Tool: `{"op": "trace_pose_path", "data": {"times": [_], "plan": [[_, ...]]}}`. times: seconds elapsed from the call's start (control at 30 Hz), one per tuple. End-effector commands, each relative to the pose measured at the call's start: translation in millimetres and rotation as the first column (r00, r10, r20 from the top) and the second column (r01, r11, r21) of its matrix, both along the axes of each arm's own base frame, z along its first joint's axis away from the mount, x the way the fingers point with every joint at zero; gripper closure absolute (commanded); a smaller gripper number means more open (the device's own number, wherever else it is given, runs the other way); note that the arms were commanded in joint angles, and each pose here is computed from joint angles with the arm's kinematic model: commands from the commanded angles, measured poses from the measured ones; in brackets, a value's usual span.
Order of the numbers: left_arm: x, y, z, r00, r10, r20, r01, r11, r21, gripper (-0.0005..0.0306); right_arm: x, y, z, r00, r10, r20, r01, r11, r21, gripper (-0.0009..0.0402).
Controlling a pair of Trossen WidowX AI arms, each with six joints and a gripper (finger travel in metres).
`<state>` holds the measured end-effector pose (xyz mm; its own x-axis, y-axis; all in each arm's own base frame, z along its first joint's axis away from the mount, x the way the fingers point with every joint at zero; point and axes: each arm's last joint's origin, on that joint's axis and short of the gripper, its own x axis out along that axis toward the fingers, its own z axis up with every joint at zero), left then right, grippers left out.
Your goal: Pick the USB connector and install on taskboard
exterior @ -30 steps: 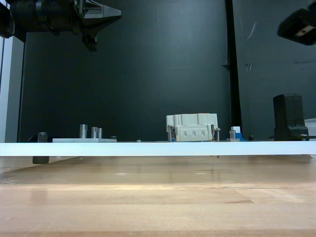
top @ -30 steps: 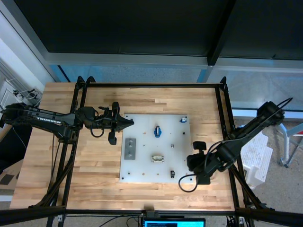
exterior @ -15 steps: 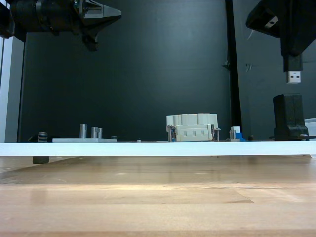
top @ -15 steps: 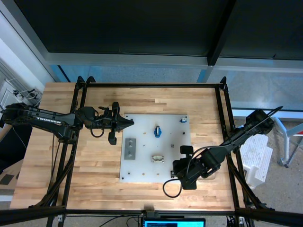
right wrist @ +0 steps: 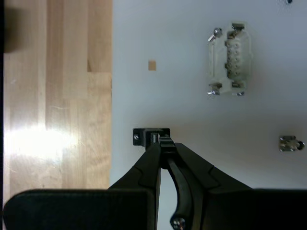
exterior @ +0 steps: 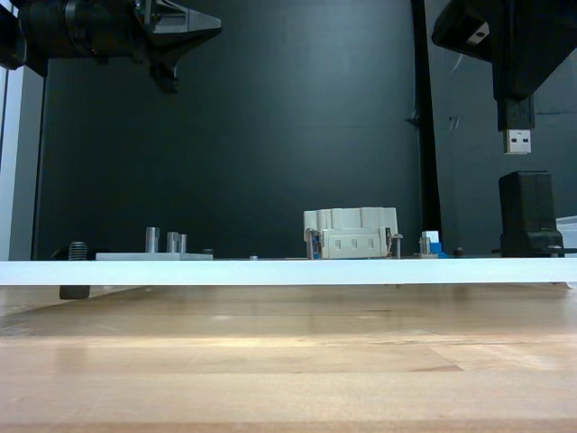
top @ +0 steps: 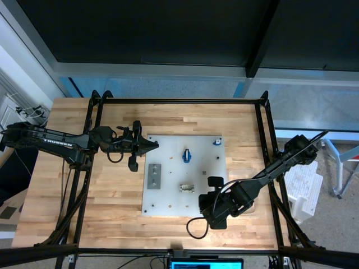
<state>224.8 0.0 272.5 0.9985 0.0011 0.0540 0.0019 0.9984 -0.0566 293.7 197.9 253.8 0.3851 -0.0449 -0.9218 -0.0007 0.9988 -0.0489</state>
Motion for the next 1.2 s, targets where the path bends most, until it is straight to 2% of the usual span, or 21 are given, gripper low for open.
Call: {"op": "trace_pose_path", "data": {"times": [0.03, 0.57, 0.77, 1.2], "plan": [[0.1, 0.0, -0.1, 1.000, 0.000, 0.000, 0.000, 1.000, 0.000, 0.0300, 0.2, 0.8, -1.4, 1.000, 0.000, 0.005, 0.000, 1.000, 0.004, 0.0393], [0.1, 0.0, 0.1, 1.000, 0.000, 0.000, 0.000, 1.000, 0.000, 0.0300, -0.7, 0.3, -8.1, 1.000, 0.001, 0.000, -0.001, 1.000, 0.001, 0.0393], [0.0, 0.0, 0.0, 1.000, 0.000, 0.000, 0.000, 1.000, 0.000, 0.0300, -0.9, 0.8, -10.3, 1.000, 0.000, -0.007, 0.000, 1.000, 0.020, 0.0393], [0.1, 0.0, -0.1, 1.000, 0.000, 0.000, 0.000, 1.000, 0.000, 0.0300, -0.5, 0.8, -11.1, 1.000, 0.006, -0.002, -0.006, 1.000, 0.018, 0.0393]]}}
